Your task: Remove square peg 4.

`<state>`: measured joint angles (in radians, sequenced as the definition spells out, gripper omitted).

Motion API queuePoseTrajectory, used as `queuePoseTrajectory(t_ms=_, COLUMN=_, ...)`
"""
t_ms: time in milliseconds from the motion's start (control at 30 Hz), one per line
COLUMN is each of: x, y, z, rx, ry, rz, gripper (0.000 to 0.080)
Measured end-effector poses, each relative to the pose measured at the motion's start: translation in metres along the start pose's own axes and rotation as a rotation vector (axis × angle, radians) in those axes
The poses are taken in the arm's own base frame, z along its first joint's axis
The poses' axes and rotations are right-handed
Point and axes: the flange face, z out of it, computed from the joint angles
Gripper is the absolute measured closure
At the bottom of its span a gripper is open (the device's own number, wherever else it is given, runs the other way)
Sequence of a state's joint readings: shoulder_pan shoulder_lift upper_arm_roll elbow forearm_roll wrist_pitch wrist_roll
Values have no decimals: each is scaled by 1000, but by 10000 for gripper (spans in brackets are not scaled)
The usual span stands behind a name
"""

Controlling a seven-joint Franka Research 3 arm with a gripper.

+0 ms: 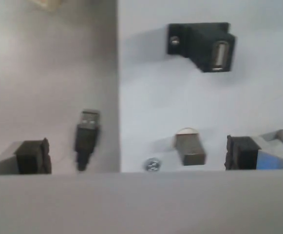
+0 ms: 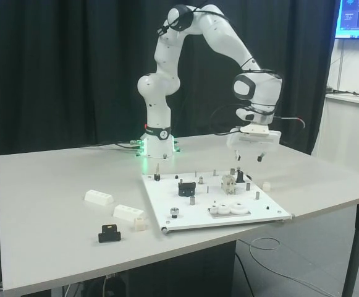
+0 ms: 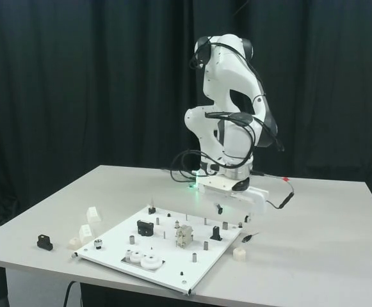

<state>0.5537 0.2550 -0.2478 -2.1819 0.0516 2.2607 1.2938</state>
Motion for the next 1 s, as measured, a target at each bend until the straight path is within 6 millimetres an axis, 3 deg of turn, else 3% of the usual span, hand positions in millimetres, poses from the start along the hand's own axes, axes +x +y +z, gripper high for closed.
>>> queuePoseTrajectory(t_ms=433, x=22, y=20, z=20, rx=-38, ry=-21, rz=-27, gripper=3)
queuePoseTrajectory(t_ms=1000, x=17, y=38, z=48, rx=-52, ry=-52, rz=-2, gripper=3)
